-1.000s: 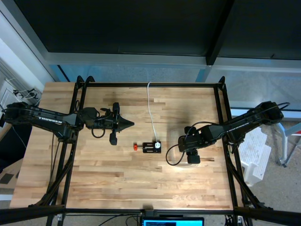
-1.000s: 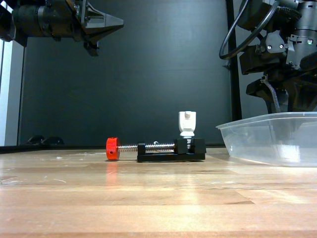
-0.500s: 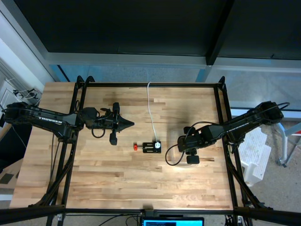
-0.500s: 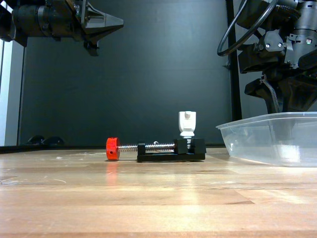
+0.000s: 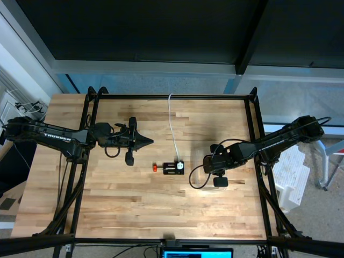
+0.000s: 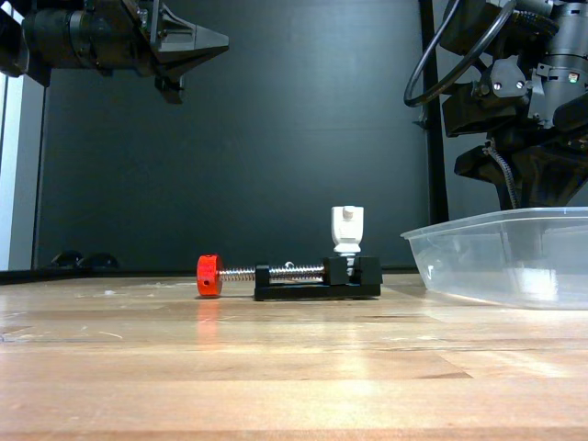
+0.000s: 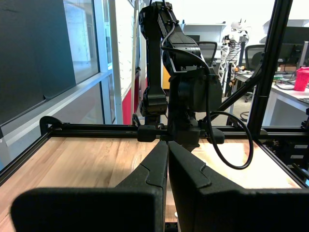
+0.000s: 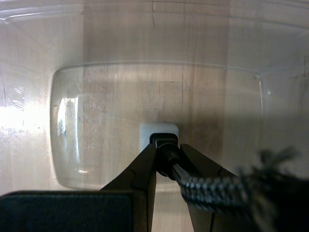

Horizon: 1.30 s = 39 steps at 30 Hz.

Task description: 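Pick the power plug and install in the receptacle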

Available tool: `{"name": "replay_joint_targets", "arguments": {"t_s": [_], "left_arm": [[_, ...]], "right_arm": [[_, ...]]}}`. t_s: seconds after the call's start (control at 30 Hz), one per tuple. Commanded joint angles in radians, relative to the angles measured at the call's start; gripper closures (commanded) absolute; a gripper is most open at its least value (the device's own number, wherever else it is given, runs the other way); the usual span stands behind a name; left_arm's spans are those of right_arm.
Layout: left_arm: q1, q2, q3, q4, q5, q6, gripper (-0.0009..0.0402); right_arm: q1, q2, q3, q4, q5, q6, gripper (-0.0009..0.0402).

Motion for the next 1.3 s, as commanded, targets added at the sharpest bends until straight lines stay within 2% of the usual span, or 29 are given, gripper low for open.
{"name": "replay_joint_targets", "arguments": {"t_s": [0.03,0.4,0.77,0.97,1.23,1.3], "left_arm": [[0.000,0.000,0.000,0.000,0.000,0.000,0.0393],[0.000,0.000,0.000,0.000,0.000,0.000,0.0393],[0.000,0.000,0.000,0.000,0.000,0.000,0.0393],[0.000,0.000,0.000,0.000,0.000,0.000,0.0393],[0.000,0.000,0.000,0.000,0.000,0.000,0.0393],[0.000,0.000,0.000,0.000,0.000,0.000,0.0393]], "right_arm": [[0.000,0.000,0.000,0.000,0.000,0.000,0.0390],[0.000,-0.011,0.000,0.000,0.000,0.000,0.0394],[0.000,-0.070,0.009,-0.036,0.000,0.000,0.0393],[0.000,-0.096,0.096,-0.138,0.019,0.000,0.0393],[0.000,-0.120,0.204,-0.271,0.020,-0.003,0.0393],[-0.001,-0.122,0.220,-0.284,0.033,-0.005,0.0393]]}}
